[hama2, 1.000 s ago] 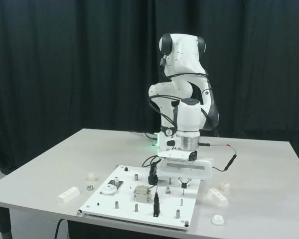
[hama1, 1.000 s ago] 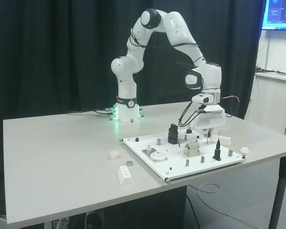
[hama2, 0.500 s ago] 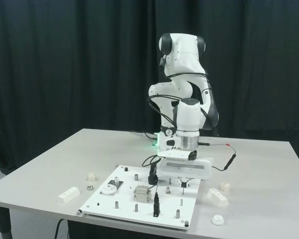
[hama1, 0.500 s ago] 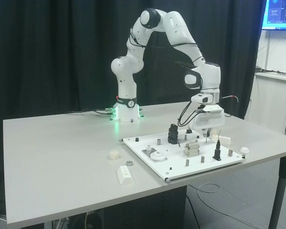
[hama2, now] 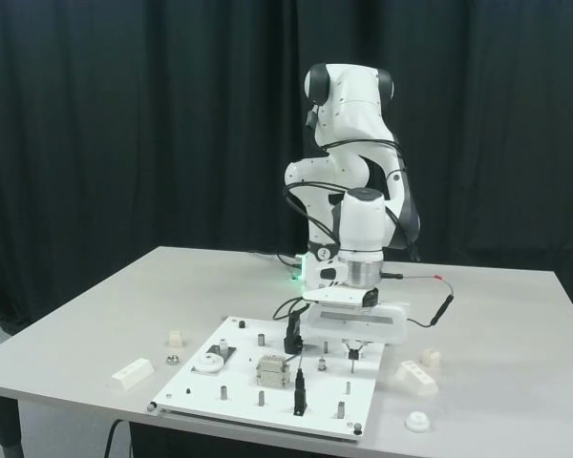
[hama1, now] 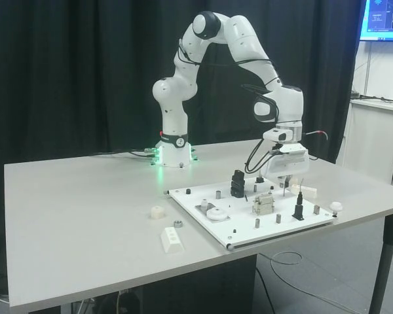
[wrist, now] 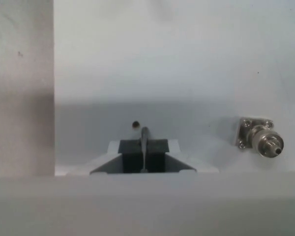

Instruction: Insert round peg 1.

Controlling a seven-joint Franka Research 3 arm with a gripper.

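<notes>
Presently the white arm's gripper (wrist: 143, 156) is clenching a thin grey metal round peg (wrist: 144, 142), holding it upright just above the white assembly board (hama2: 239, 377), near the board's edge farthest from the arm's base. A small dark hole (wrist: 135, 125) is showing just beside the peg's tip. The gripper's body is hiding most of the fingers (hama2: 351, 351) in both room views.

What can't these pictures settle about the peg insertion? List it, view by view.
- Wrist view: whether the thin peg tip is inside the small hole or only beside it; the angle hides it.
- Wrist view: the gripper body is cut off by the picture's edge.
- First room view: peg and hole under the gripper are too small.
- Second room view: the gripper hides the hole.
</notes>
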